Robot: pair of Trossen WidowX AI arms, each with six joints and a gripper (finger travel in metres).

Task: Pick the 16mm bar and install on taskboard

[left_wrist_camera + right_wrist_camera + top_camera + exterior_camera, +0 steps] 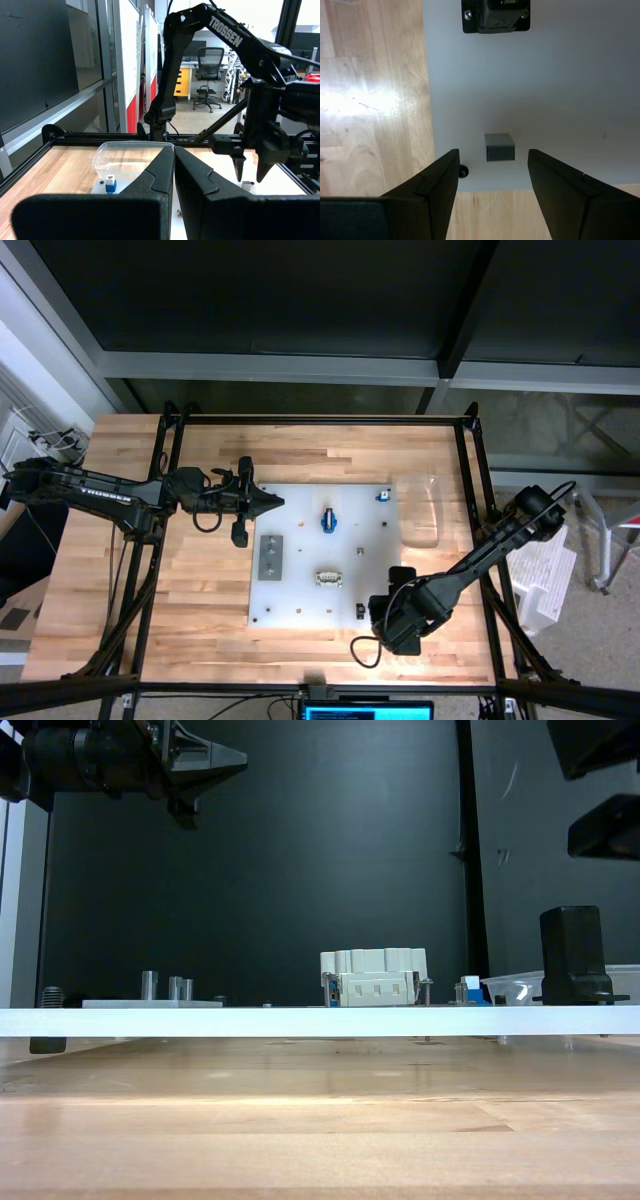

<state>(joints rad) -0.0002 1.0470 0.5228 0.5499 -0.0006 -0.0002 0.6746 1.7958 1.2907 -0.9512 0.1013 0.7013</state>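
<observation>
The right claw point(492, 152) hangs over the near right corner of the large flat white taskboard point(295, 540), pointing straight down with its two fingers held apart. Between them, on the board, lies only a small grey square piece point(499, 146), and a black connector point(495, 15) sits further in. Whether that grey piece has to do with the 16mm bar I cannot tell — no bar shows plainly in any view. My guess is that it waits in the clear plastic tray point(422, 508), which stands on the wooden tabletop point(200, 590) just beside the board's far right edge. What the tray holds cannot be made out, so the bar's long axis cannot be given. If the guess is right, the coming move turns on this: the tray lies from the right claw toward the far side, on the right arm's own side, so the right arm is clearly the nearer one. The left claw point(275, 502), its fingers pressed together, hovers high above the board's far left edge, pointing inward — near the grey metal block with holes point(270, 558), where the bar probably must go, and well apart from the tray.
</observation>
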